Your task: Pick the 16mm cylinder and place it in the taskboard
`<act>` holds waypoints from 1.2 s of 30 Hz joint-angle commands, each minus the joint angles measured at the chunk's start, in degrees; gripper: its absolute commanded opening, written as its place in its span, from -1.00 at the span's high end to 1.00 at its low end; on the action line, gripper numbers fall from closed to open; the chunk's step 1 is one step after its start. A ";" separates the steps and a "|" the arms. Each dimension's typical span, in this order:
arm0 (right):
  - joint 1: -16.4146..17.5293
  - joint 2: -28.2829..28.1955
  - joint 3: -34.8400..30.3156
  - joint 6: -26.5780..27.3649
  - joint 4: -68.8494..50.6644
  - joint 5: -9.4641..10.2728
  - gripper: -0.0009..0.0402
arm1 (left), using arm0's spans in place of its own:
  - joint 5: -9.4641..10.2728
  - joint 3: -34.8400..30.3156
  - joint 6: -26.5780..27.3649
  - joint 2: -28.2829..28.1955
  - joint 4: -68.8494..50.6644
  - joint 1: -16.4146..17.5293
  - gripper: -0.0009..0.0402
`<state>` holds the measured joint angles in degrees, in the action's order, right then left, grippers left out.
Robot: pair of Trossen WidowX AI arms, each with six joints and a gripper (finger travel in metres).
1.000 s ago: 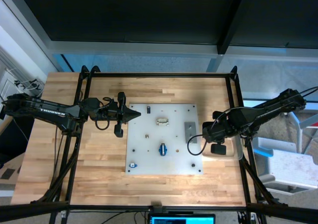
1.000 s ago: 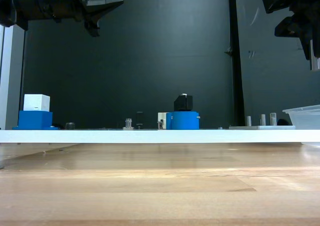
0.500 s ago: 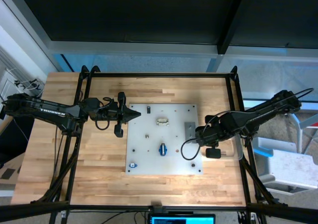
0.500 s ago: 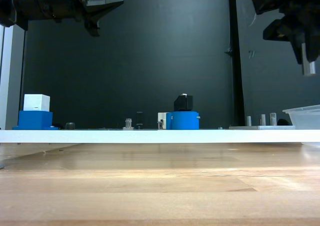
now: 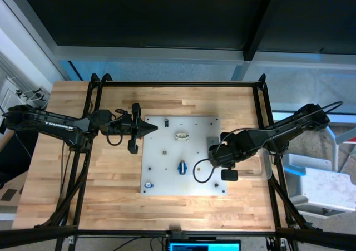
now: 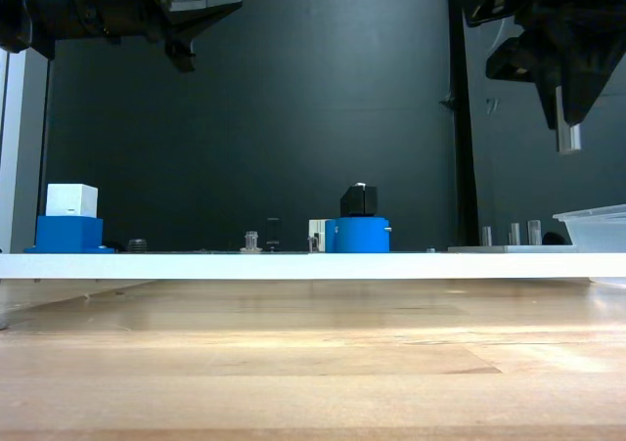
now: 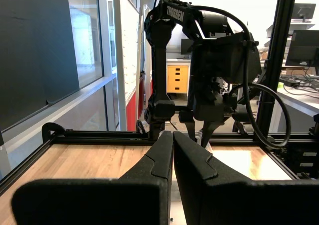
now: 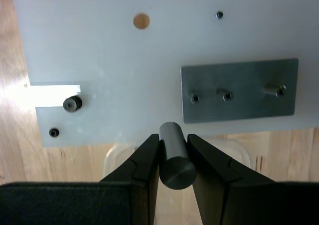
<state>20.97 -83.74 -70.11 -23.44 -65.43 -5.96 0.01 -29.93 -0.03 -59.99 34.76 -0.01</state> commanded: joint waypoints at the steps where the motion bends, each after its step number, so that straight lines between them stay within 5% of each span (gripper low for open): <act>1: -0.35 -1.81 -1.18 0.33 0.44 -0.04 0.84 | -0.02 -0.02 0.00 0.00 0.02 0.02 0.96; 36: -2.78 -18.01 -10.19 5.60 9.55 1.05 0.84 | 0.00 -0.02 -0.02 0.00 0.00 0.02 0.96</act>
